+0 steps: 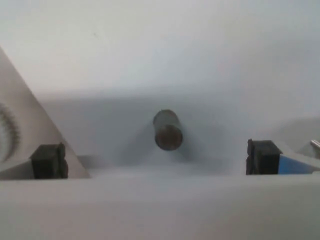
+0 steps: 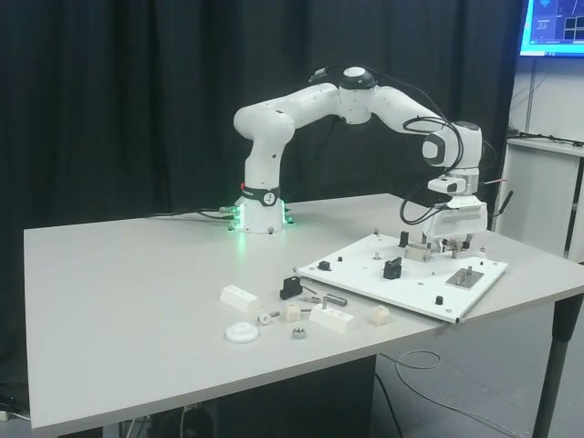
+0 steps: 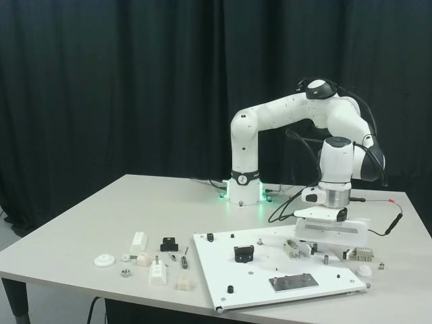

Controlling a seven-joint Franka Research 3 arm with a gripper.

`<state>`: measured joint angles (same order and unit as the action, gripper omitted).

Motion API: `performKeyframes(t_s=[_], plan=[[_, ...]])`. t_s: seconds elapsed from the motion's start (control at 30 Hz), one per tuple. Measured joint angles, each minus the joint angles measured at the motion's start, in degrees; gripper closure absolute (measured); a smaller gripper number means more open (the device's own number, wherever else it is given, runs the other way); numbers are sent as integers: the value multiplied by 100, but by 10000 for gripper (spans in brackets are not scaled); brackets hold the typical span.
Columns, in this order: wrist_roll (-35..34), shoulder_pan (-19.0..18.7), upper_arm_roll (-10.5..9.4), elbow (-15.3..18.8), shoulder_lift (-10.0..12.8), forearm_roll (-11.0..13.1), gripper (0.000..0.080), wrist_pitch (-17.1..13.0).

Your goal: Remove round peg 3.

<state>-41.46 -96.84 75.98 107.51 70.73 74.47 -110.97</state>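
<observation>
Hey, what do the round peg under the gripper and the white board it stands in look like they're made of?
Round peg: probably metal, a dull grey cylinder with a flat end face and a faint sheen. White board: likely painted or plastic sheet, smooth and matte, thin at its edge; which one, I can't tell.
</observation>
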Motion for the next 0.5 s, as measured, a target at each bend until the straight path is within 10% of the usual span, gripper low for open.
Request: performKeyframes(t_s=[0.5], plan=[[-64, 160, -18, -180, 1, 53, 3, -17]])
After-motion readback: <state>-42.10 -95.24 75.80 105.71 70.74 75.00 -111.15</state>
